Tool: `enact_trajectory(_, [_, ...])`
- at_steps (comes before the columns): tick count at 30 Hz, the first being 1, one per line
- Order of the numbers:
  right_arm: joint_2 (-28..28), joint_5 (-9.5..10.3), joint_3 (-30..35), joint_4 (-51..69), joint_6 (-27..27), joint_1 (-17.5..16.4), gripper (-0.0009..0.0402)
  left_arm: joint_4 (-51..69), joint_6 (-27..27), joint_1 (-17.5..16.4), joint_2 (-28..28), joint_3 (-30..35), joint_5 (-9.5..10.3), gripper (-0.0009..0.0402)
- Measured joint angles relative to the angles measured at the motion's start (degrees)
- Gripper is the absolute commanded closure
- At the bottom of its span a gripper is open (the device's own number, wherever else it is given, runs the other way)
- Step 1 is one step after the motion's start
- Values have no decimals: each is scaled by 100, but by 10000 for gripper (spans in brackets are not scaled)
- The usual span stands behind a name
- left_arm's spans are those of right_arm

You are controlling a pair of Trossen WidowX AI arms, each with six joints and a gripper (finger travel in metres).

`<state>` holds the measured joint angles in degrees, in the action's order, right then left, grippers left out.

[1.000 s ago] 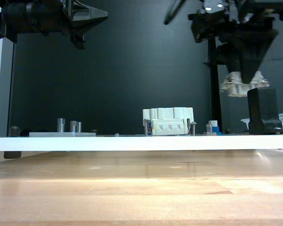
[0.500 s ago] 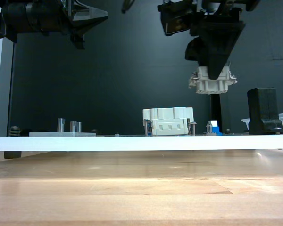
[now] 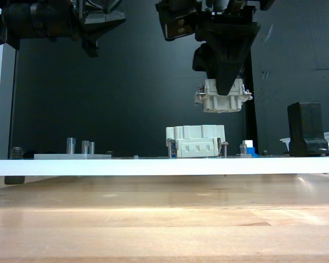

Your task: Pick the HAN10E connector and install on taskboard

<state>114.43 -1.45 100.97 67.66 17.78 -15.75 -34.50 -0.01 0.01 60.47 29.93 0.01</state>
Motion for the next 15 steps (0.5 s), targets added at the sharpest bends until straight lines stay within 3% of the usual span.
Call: enact_trajectory(15, [780,-2,975,236,-188,-15,370,2,0,0,0,0,0,392])
